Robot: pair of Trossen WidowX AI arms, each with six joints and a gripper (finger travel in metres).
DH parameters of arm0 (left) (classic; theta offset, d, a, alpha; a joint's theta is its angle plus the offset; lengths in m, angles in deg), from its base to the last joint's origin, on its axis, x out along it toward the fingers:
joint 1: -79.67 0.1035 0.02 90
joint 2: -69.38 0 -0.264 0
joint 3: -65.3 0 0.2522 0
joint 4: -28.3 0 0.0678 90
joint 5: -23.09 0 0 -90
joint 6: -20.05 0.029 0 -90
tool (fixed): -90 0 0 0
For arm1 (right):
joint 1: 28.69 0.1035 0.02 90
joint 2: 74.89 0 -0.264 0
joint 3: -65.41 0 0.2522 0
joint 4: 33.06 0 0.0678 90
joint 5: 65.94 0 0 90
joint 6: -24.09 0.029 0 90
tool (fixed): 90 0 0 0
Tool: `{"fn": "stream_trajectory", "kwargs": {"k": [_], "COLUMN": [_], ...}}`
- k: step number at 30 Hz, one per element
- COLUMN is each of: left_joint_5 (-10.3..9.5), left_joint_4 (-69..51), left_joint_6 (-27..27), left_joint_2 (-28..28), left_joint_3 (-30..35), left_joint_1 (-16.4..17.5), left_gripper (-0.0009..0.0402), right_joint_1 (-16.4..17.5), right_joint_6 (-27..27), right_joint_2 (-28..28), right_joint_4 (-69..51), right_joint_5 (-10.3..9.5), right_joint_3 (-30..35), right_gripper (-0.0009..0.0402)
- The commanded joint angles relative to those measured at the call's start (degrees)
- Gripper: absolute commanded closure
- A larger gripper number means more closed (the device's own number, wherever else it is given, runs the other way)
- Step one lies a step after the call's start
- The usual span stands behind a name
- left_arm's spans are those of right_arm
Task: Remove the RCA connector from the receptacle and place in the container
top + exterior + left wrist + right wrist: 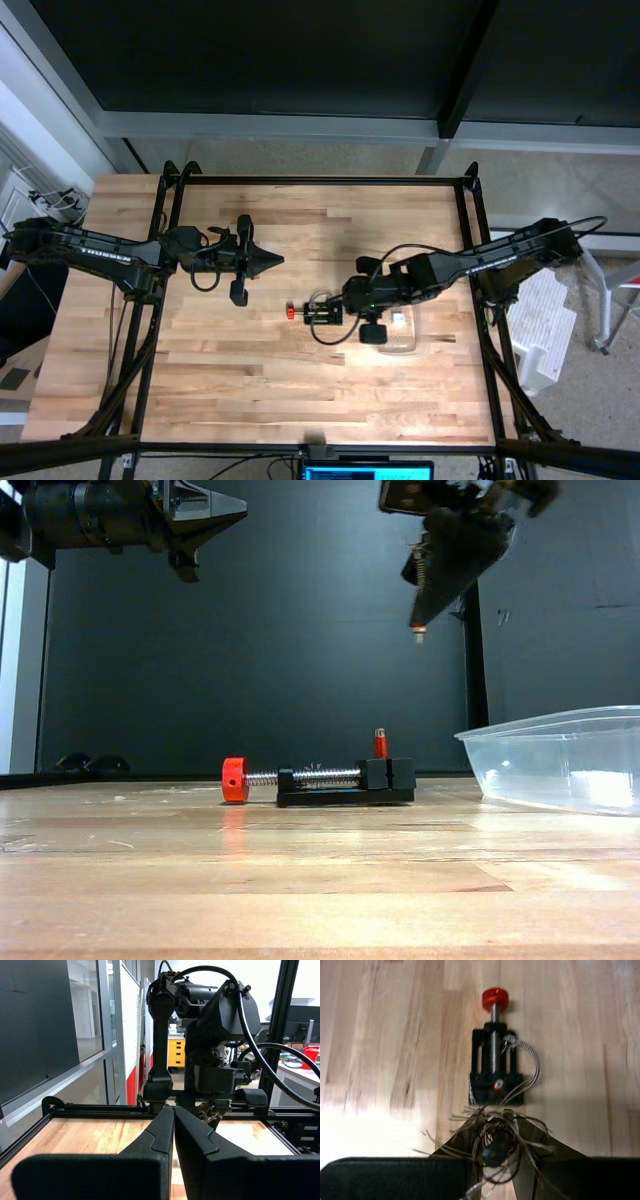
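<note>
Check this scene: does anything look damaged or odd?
Yes: frayed wire strands splay from the connector gripped in the right tool, above the receptacle. Left tool parked high, shut.

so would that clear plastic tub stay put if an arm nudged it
Probably not. The tub looks thin-walled, so likely light, and could slide on the smooth wooden table. Low and wide, it seems unlikely to tip. The right gripper, seemingly holding a wiry plug, hangs above the black clamp beside it; the left gripper is parked high at left.
</note>
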Motion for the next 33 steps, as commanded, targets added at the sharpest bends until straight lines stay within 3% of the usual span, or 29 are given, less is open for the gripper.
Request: {"fn": "stream_trajectory", "kwargs": {"k": [1, 13, 28, 33], "left_joint_5": [0.02, 0.02, 0.02, 0.02], "left_joint_4": [0.0, 0.0, 0.0, 0.0], "left_joint_6": [0.0, 0.0, 0.0, 0.0], "left_joint_2": [0.0, 0.0, 0.0, 0.0], "left_joint_3": [0.0, 0.0, 0.0, 0.0], "left_joint_1": [0.0, 0.0, 0.0, 0.0], "left_gripper": [0.0393, 0.0393, 0.0393, 0.0393], "right_joint_1": [0.7, 1.8, 1.9, 2.0], "right_joint_6": [1.0, 7.8, 10.7, 11.8], "right_joint_2": [2.7, 14.0, 14.9, 14.9], "right_joint_4": [-0.1, -2.3, -8.6, -8.6], "right_joint_5": [0.02, 0.02, -0.11, -0.04], "right_joint_3": [-3.1, -16.8, -21.7, -21.8], "right_gripper": [0.0393, 0.0393, 0.0393, 0.0370]}}
